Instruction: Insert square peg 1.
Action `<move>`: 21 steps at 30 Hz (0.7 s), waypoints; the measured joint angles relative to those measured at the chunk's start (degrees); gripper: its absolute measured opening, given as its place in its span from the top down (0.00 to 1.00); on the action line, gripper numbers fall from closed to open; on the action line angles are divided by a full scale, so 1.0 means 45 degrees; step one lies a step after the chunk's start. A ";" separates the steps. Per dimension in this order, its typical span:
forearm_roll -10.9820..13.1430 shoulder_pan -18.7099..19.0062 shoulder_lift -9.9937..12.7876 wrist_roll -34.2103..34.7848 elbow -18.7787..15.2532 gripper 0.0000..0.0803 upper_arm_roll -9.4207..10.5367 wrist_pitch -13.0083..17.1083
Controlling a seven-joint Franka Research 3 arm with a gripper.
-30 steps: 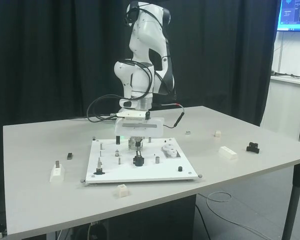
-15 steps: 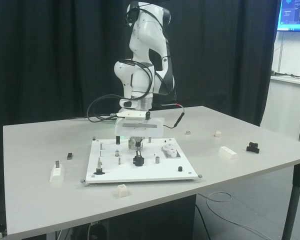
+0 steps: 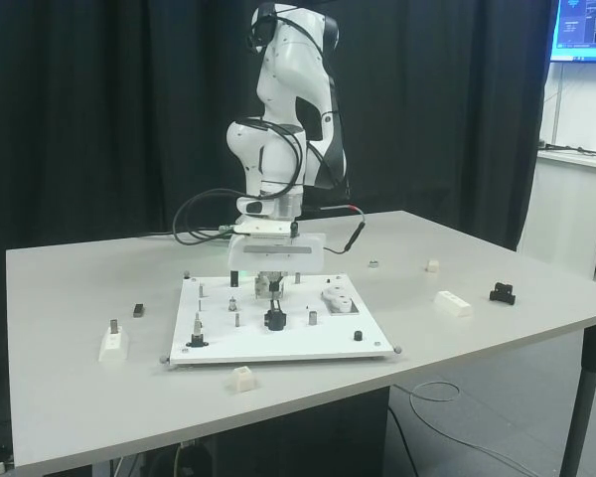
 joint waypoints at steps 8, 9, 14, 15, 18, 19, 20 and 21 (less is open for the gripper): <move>0.0000 -0.0014 -0.0004 -0.0908 -0.0001 0.97 -0.0005 -0.0003; 0.0000 -0.0016 -0.0004 -0.0951 -0.0001 0.97 -0.0005 -0.0003; 0.0000 -0.0017 -0.0004 -0.1201 -0.0001 0.97 -0.0005 -0.0002; 0.0001 -0.0017 -0.0004 -0.1242 -0.0001 0.97 -0.0005 -0.0002; 0.0012 -0.0019 -0.0004 -0.1266 -0.0001 0.97 -0.0005 0.0000; 0.0022 -0.0019 -0.0004 -0.1266 -0.0001 0.97 -0.0005 0.0001; 0.0038 -0.0019 -0.0004 -0.1266 -0.0001 0.97 -0.0005 0.0002; 0.0070 -0.0020 -0.0004 -0.1266 -0.0001 0.97 -0.0005 0.0004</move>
